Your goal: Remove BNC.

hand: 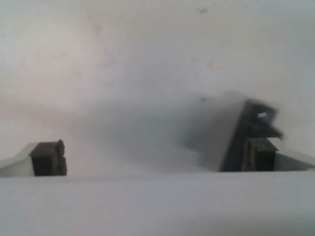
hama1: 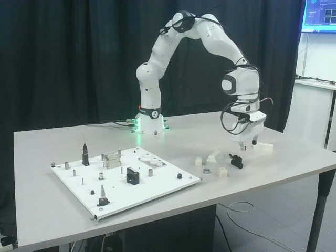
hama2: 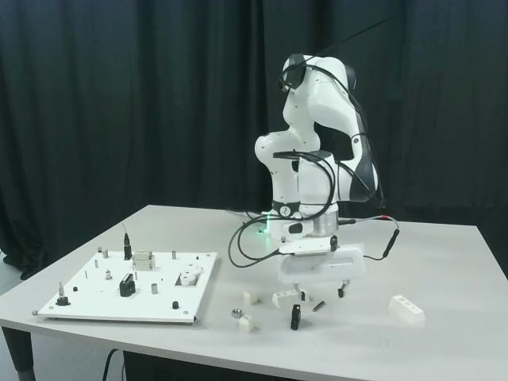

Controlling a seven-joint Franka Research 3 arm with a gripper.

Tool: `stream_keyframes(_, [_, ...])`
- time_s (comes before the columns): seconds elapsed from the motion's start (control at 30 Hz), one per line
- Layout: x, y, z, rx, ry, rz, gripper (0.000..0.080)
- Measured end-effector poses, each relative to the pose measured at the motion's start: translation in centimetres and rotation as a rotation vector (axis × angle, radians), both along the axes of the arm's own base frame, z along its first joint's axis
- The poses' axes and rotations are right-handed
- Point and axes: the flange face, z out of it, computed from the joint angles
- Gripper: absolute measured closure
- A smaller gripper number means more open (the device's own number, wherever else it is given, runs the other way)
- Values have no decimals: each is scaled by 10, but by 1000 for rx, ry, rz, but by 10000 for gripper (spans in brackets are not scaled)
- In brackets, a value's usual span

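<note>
The arm (hama1: 210,39) wears smooth, glossy white plastic shells with black joint rings. The table (hama1: 63,144) has a matt grey top, plain and even. The white board (hama1: 157,181) looks like smooth, flat plastic with a slight sheen; small metal pins (hama1: 101,187) and matt black fittings (hama1: 132,176) stand on it. The curtain (hama2: 119,103) behind is matt black cloth hanging in soft folds. Black rubbery cables (hama2: 238,246) trail by the base.

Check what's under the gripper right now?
Bare grey table under the open gripper, nothing held. Loose small parts lie beside it. The white board sits apart.
</note>
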Motion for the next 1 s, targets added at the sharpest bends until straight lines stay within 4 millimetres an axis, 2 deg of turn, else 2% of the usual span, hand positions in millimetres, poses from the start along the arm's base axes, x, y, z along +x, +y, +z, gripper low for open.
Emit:
stream_keyframes(0.3, [21,-34,10,-34,-34,-36,3])
stream_keyframes(0.5, [37,-63,14,-54,-52,-69,3])
stream_keyframes(0.67, [49,-93,18,-68,-64,-91,3])
stream_keyframes(1.0, [66,-168,34,-93,-87,-117,3])
